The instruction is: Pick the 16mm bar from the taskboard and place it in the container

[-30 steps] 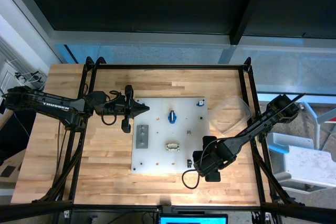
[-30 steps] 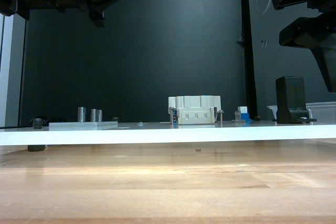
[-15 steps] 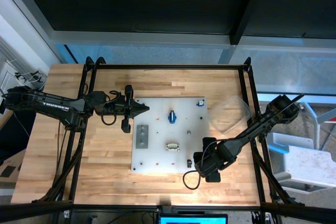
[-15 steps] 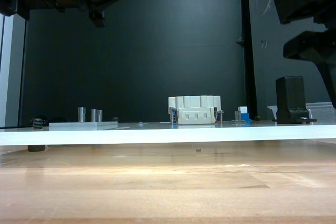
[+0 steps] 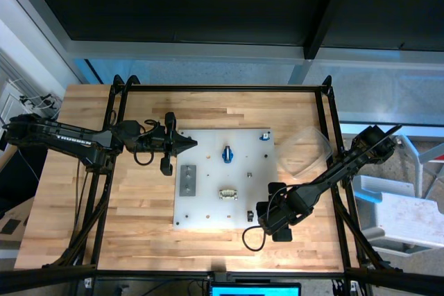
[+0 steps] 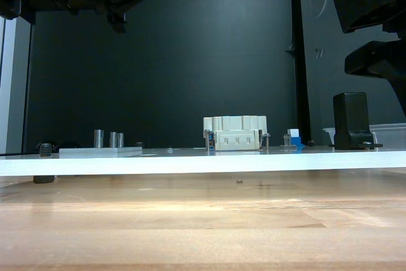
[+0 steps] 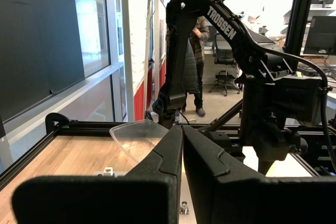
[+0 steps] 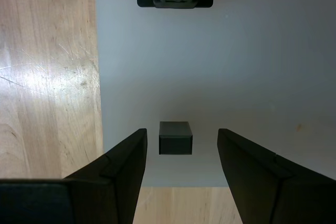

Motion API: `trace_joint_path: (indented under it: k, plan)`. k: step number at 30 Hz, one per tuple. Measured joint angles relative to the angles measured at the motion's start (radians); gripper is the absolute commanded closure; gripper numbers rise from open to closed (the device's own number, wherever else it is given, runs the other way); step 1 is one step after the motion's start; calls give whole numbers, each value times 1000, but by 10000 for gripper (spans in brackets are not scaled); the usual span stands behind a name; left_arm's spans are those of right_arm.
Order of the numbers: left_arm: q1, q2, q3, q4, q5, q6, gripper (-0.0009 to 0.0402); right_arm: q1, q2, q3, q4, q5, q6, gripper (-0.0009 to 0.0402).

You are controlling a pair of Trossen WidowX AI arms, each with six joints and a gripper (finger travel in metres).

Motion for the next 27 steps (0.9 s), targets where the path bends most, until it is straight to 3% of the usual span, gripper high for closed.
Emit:
trace_joint_path:
  k: [9, 27]
  plan:
    - [0, 0, 0, 0, 0, 0, 393, 2, 0, -7, 8, 0, 0, 251]
    - [0, 0, 0, 0, 0, 0, 393, 3, 0, -8, 15, -2, 0, 364]
